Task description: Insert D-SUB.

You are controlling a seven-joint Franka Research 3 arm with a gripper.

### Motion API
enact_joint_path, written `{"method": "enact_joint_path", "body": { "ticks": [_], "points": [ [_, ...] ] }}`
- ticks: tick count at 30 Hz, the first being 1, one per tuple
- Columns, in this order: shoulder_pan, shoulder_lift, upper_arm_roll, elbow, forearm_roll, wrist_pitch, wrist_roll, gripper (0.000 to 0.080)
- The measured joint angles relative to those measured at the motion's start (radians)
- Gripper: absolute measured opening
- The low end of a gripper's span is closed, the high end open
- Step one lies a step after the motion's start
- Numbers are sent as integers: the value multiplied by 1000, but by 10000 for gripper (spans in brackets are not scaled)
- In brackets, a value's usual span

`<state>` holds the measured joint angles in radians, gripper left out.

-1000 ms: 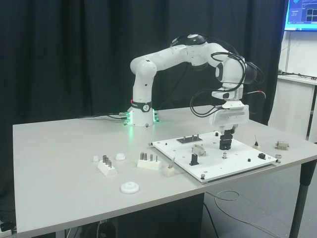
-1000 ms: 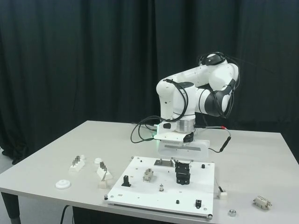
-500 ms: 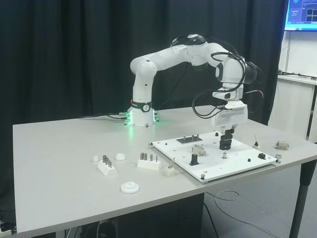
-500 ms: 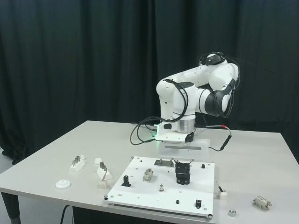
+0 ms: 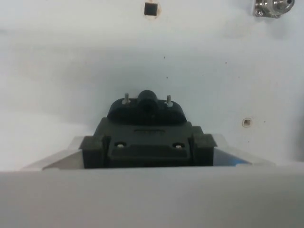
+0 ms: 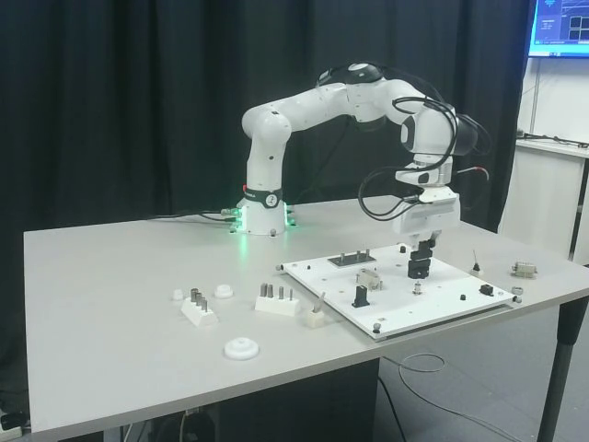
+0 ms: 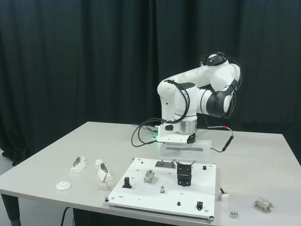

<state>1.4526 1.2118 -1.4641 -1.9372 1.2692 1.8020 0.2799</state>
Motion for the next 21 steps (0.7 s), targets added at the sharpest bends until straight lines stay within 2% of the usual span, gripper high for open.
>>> {"method": "enact_joint_path", "body": {
  "ticks": [21],
  "points": [
    [-7, 0, 0, 1, 0, -3, -70, 382]
  ]
}}
